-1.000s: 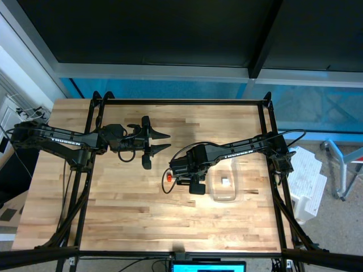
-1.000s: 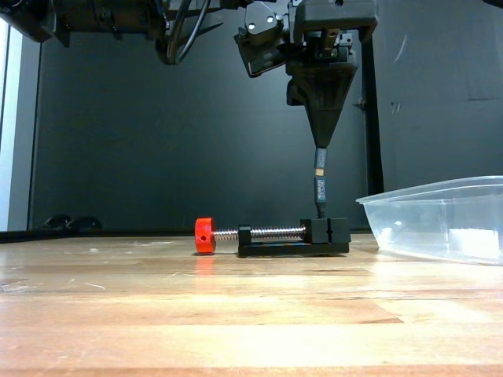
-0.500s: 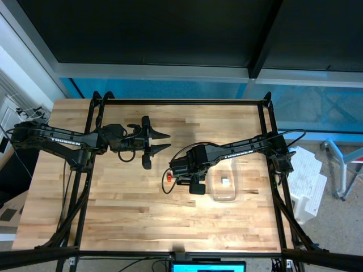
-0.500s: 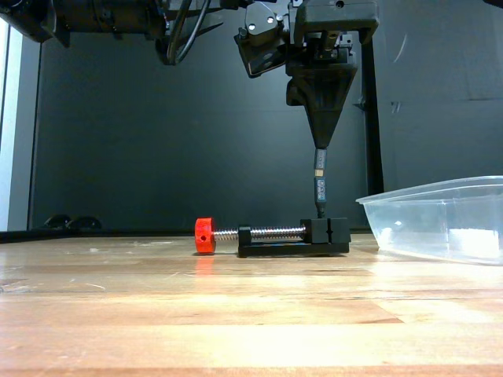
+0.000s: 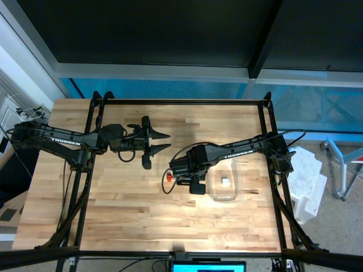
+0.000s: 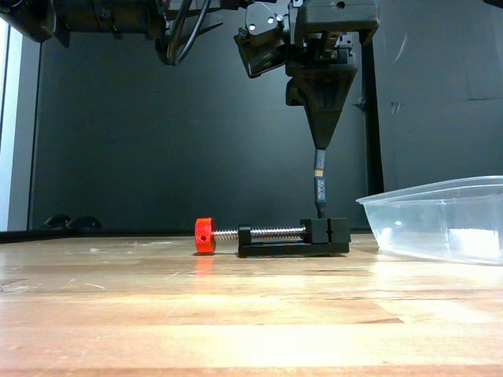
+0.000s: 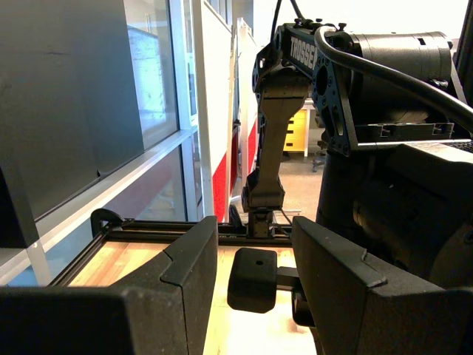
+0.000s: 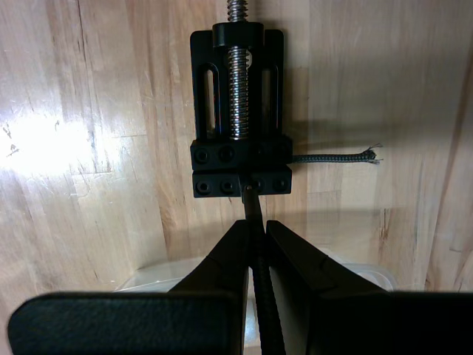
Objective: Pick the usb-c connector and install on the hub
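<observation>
The usb-c connector point(image 6: 319, 188) is pinched upright by the right gripper point(image 6: 319, 149), its tip meeting the hub point(image 6: 292, 236) on the tabletop point(image 6: 236, 314). Just beside, 1 small white piece point(image 5: 226, 181) lies in a clear tray point(image 5: 224, 196). The left gripper point(image 5: 165, 141) is held spread, well apart. "TROSSEN" is read on the left arm point(image 5: 61, 135).

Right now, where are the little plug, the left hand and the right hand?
plug point(image 6: 320, 191): low view, dark middle, above the black block point(image 6: 326, 232).
right hand point(image 6: 319, 143): low view, fingertips pinching the plug.
left hand point(image 5: 164, 141): high view, gap between open fingers, over the table point(image 5: 113, 204).
</observation>
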`<state>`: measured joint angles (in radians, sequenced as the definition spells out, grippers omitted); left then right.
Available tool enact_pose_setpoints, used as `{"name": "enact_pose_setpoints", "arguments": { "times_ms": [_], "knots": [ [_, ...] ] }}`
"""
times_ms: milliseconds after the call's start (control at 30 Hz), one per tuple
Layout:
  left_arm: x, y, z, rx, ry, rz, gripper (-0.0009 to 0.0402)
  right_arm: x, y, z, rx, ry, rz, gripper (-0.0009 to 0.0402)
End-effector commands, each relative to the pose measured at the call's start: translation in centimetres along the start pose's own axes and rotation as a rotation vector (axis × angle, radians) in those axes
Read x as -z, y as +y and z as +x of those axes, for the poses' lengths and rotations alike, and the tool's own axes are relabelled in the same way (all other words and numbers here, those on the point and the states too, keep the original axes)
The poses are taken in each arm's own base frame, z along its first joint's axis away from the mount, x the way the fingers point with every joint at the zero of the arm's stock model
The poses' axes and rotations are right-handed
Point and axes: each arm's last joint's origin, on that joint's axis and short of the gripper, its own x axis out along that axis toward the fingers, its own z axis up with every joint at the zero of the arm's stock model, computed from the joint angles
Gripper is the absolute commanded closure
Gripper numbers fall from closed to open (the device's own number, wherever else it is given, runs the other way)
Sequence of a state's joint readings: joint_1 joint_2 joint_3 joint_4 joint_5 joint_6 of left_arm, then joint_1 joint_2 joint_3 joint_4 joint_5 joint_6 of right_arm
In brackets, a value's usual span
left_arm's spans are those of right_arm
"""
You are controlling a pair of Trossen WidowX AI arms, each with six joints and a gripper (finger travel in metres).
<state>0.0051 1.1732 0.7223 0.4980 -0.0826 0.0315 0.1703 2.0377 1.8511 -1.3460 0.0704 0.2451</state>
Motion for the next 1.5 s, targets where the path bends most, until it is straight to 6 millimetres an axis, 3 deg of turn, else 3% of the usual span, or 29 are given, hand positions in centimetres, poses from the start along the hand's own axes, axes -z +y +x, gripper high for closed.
{"name": "enact_pose_setpoints", "arguments": {
  "times_ms": [33,833,1167,1267,1500],
  "knots": [
    [0.0,0.0,0.0,0.0,0.0,0.0,0.0257,0.0,0.0,0.2,-0.001,0.007,0.001,0.0393],
    [0.0,0.0,0.0,0.0,0.0,0.0,0.0257,0.0,0.1,1.7,-0.004,0.0,-0.011,0.0393],
    [0.0,0.0,0.0,0.0,0.0,0.0,0.0257,0.1,0.0,1.2,-0.007,-0.012,-0.016,0.0389],
    [0.0,0.0,0.0,0.0,0.0,0.0,0.0257,0.2,-0.1,0.7,-0.01,-0.03,-0.015,0.0364],
    [0.0,0.0,0.0,0.0,0.0,0.0,0.0257,0.7,-0.1,-0.4,-0.018,-0.059,-0.016,0.0263]
  ]
}}
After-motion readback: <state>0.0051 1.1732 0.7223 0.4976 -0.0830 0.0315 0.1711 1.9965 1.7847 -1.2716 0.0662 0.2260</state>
